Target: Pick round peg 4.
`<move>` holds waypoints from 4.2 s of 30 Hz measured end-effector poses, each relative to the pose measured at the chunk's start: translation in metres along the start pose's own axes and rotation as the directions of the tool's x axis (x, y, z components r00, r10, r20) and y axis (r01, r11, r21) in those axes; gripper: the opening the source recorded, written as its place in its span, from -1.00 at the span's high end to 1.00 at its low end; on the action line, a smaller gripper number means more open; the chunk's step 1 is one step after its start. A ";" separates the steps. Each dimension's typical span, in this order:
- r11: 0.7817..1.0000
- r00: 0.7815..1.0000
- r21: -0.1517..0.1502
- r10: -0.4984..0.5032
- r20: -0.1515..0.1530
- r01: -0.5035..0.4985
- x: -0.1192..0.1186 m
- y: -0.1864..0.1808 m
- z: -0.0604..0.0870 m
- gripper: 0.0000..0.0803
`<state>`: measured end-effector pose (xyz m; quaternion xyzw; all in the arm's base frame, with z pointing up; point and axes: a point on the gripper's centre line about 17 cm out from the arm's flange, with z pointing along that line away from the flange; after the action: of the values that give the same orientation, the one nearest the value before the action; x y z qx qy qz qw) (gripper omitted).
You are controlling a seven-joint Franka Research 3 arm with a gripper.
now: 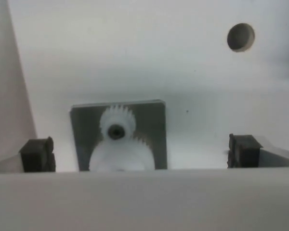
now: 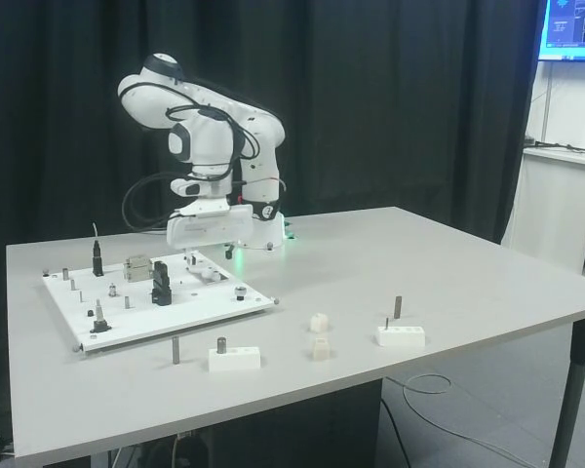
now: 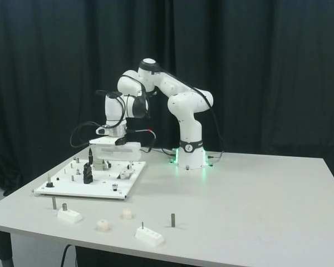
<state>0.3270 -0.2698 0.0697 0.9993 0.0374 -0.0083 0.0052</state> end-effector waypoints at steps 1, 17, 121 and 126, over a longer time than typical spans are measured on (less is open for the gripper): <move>1.000 1.000 0.001 0.001 0.001 -0.001 0.000 -0.001 -0.001 -0.99; 1.000 1.000 0.003 0.002 0.007 -0.002 0.003 -0.009 -0.012 -0.99; 0.998 0.982 -0.054 -0.045 -0.182 0.036 0.277 0.099 -0.004 -0.99; 0.999 0.985 -0.033 -0.036 -0.167 0.031 0.283 0.103 0.002 -0.99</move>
<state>0.6167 -0.3518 0.0644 0.9954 0.0548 0.0763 0.0171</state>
